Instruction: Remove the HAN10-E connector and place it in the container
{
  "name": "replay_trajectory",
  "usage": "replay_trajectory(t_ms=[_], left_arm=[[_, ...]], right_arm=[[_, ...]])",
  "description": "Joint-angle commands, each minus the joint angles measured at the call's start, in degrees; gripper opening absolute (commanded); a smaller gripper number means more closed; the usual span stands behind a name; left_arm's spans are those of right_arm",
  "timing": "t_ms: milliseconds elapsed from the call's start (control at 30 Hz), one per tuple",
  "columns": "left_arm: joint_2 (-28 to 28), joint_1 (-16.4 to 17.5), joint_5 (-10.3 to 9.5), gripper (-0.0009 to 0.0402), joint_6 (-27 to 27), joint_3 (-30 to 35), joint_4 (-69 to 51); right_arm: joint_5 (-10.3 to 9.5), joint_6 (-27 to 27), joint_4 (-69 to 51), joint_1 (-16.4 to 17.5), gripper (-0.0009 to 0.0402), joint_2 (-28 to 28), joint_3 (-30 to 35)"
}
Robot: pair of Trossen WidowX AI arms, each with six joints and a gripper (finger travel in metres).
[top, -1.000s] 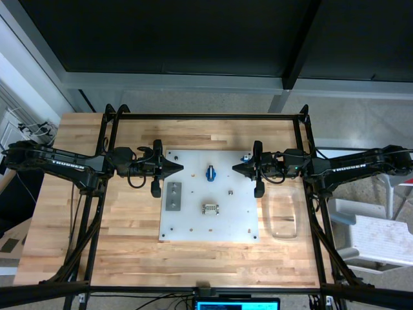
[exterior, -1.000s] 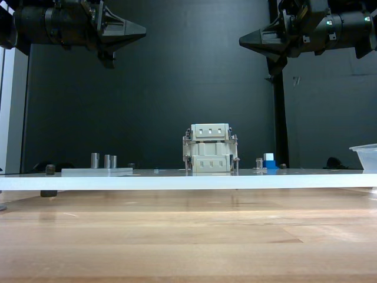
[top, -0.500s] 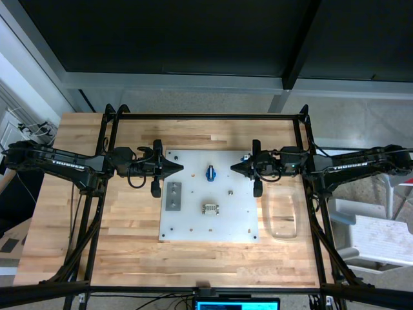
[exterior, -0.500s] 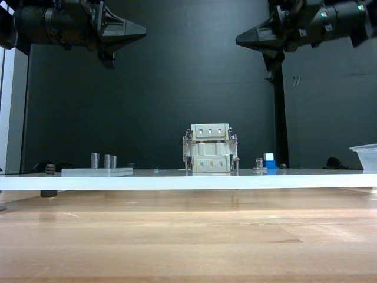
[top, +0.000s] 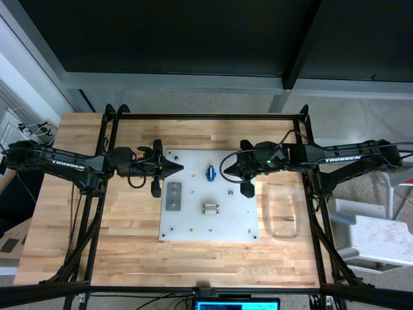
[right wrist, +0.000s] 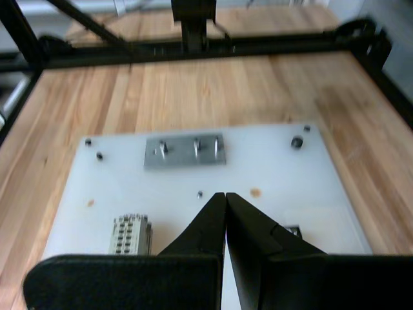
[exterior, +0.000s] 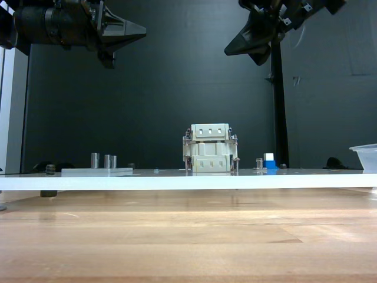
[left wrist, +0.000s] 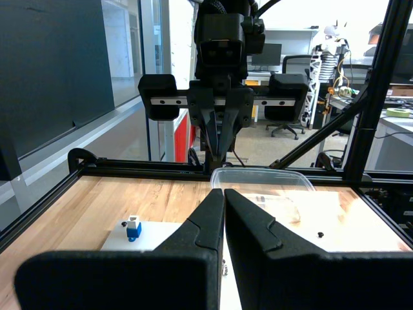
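Note:
The HAN10-E connector (top: 210, 208) (exterior: 210, 148) (right wrist: 131, 234) is a small beige block seated upright on the white board (top: 193, 227), near its front middle. At the board's right on the table lies the clear container (top: 282, 213) (exterior: 365, 156) (left wrist: 261, 177), with nothing in it. My right gripper (top: 231, 174) (exterior: 227, 52) (right wrist: 224, 195) is shut, hanging high over the board's right half and tilted down, with the connector below and beside its tips. Shut as well, my left gripper (top: 181, 168) (exterior: 143, 28) (left wrist: 224, 192) hovers level over the board's back left edge.
A grey metal block (top: 172, 196) (right wrist: 185, 151) with two posts sits on the board's left side. A small blue knob (top: 210, 172) (exterior: 269, 162) (left wrist: 133, 227) stands near the board's back middle. Black frame rails run along the table's edges.
The right arm has swung left from the board's right edge to over the board and pitched its gripper downward. The left arm has not moved.

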Motion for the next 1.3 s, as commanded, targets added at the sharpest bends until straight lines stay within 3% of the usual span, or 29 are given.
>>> replay_trajectory(t_ms=[33,300,667,1300], left_arm=[[0.0,0.0,0.02,0.0,0.0,0.0,0.0],[0.0,0.0,0.02,0.0,0.0,0.0,0.0],[0.0,0.0,0.02,0.0,0.0,0.0,0.0],[0.0,0.0,0.02,0.0,0.0,0.0,0.0]], right_arm=[[0.04,0.1,-6.6,0.2,0.0,3.1,4.7],[0.04,0.3,-25.5,0.6,0.0,11.7,18.0],[0.09,1.3,-42.7,1.3,0.0,23.2,35.1],[0.13,5.8,-52.8,5.3,0.0,36.1,49.0]])
